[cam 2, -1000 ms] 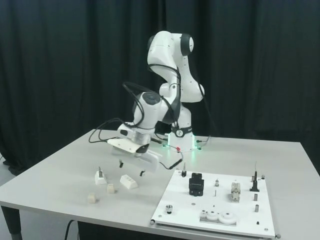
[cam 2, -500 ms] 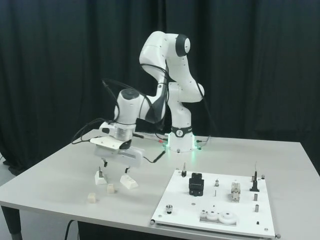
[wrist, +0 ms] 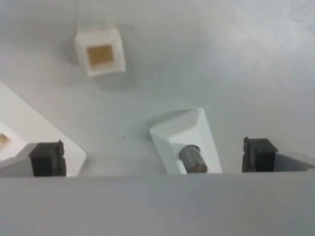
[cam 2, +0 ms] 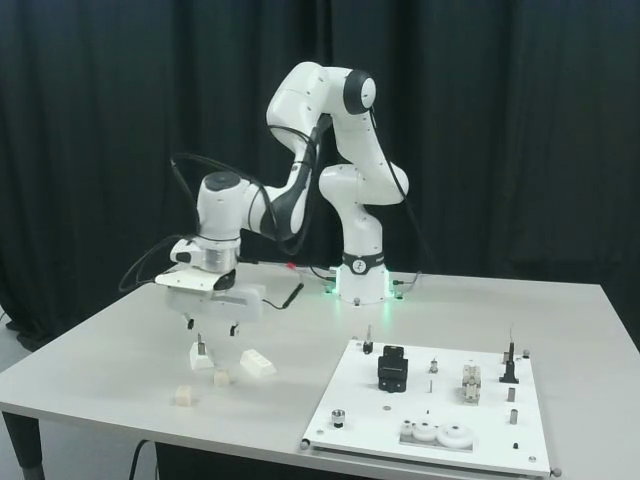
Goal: Pick round peg 4.
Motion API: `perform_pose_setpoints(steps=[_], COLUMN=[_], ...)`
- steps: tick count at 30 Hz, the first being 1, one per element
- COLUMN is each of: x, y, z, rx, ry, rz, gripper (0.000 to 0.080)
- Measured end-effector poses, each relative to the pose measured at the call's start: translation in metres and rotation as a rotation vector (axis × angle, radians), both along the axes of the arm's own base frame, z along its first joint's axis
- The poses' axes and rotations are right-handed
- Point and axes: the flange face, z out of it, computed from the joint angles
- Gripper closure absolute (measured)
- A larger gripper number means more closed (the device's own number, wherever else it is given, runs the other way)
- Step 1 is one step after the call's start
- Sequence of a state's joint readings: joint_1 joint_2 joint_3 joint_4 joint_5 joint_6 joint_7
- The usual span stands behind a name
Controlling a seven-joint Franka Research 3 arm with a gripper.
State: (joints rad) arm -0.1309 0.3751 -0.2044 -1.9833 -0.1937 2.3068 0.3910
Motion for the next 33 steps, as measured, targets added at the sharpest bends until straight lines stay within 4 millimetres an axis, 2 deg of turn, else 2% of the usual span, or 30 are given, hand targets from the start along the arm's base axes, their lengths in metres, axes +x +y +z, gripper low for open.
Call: perform_pose_setpoints(steps=[7,17,24,33], x=[-0.013,-0.029,-0.037,-0.043], y=[-0.028,-0.061,-0.071,-0.074], z=[-0.006,-0.027,-0.045,-0.063], rx=[0.056,0.139,0.192,0.225], ry=[0.013,0.009,0.007,0.011], rz=[0.03,0.04,0.038,0.034], gripper=[0.0003,0.0003,0.0003,0.0003])
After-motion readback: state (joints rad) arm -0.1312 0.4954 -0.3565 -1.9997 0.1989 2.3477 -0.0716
